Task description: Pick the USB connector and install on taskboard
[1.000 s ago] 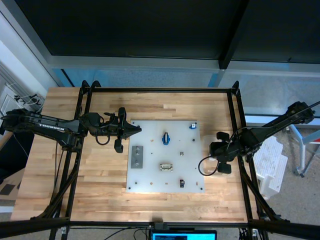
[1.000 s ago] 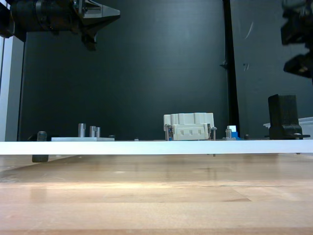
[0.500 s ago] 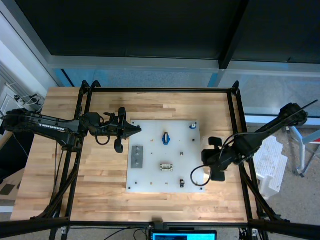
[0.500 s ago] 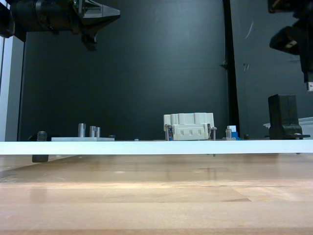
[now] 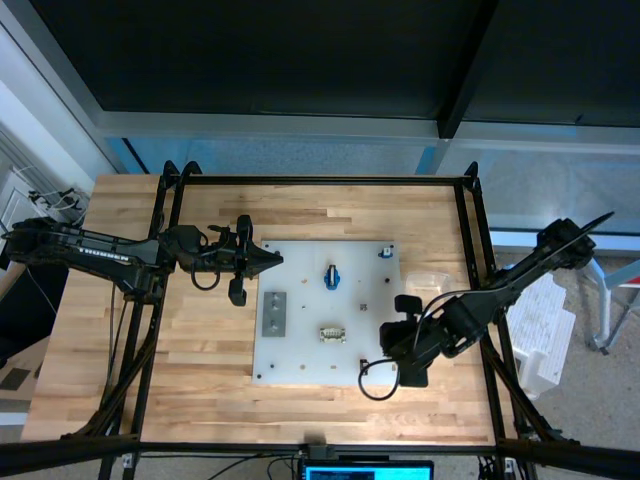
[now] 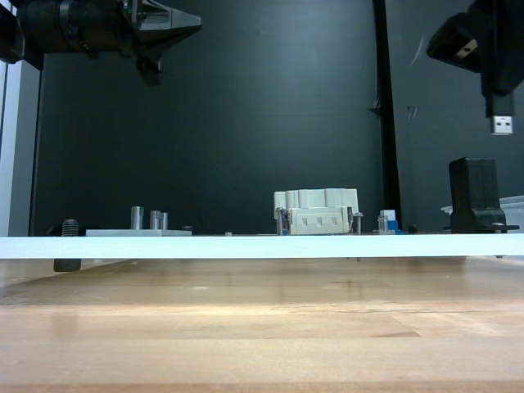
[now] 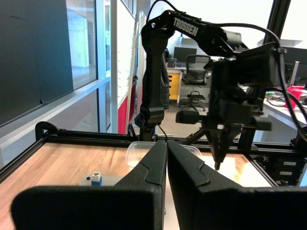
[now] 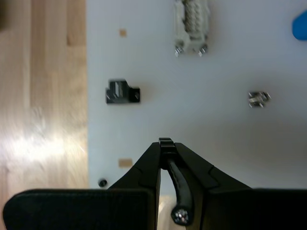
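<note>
Clamping the tiny dark, silver-tipped USB connector (image 6: pixel 502 124) tip-down, the right gripper (image 8: pixel 165 146) hovers with the small black socket (image 6: pixel 475 195) on the flat white square taskboard (image 5: pixel 300 345) just below it, slightly aside, likely for a straight drop. The left gripper (image 5: pixel 270 258), fingers together and empty, waits well away.
</note>
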`<state>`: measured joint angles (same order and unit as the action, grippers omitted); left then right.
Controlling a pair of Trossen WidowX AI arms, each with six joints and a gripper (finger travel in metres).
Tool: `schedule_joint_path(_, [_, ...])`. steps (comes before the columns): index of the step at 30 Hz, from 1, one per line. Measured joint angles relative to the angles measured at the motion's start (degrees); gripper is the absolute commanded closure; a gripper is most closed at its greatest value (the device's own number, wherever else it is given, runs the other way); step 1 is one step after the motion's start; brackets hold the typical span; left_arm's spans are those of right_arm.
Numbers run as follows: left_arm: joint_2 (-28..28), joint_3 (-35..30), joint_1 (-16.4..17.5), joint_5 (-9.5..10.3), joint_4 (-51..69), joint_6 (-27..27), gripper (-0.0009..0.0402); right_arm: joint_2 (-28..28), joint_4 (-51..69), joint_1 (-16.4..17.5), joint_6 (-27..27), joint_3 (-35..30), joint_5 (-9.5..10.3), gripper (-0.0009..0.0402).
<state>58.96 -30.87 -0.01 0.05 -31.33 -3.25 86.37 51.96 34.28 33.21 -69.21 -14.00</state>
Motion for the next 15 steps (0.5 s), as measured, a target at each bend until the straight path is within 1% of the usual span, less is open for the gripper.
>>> schedule_joint_path(15, [0.0,0.0,0.0,0.0,0.0,0.0,0.0393,9.4,-0.4,0.1,-0.1,-8.7,0.04,0.0393])
